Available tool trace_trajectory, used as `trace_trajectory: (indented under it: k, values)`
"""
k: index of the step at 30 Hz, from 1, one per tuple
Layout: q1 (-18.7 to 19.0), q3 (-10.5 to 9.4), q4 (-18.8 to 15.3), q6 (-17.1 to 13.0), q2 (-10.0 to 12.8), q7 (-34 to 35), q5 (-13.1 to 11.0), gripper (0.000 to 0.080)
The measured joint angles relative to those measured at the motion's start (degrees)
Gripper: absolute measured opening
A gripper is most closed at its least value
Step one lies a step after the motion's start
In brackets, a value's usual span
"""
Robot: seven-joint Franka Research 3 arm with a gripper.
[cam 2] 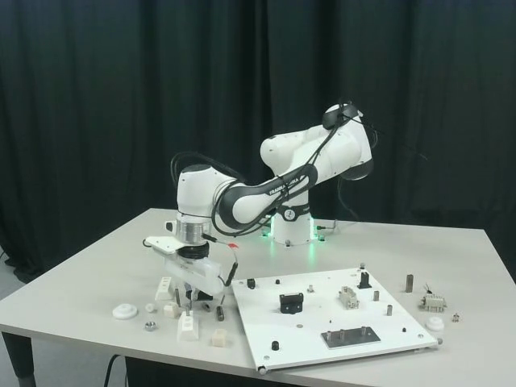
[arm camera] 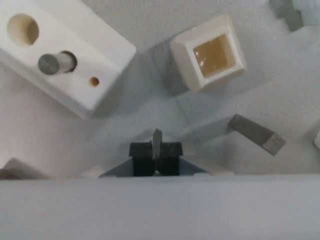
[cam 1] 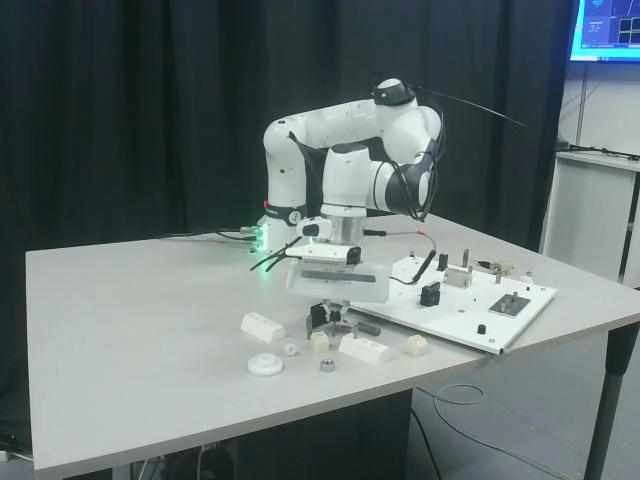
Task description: Place square peg 1.
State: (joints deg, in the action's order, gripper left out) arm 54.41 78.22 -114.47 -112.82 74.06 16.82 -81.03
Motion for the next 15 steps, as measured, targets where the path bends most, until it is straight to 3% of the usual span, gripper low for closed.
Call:
trace_trajectory:
  k: [9,10,15]
  values:
    - [-0.34,-0.24,0.09,0.13,0.04,-1.04,-0.23,0.0028]
    - [-0.38,-0.25,0.1,0.13,0.06,-1.06,-0.23,0.01]
    - [-0.58,-0.25,0.25,0.12,0.09,-1.23,-0.23,0.01]
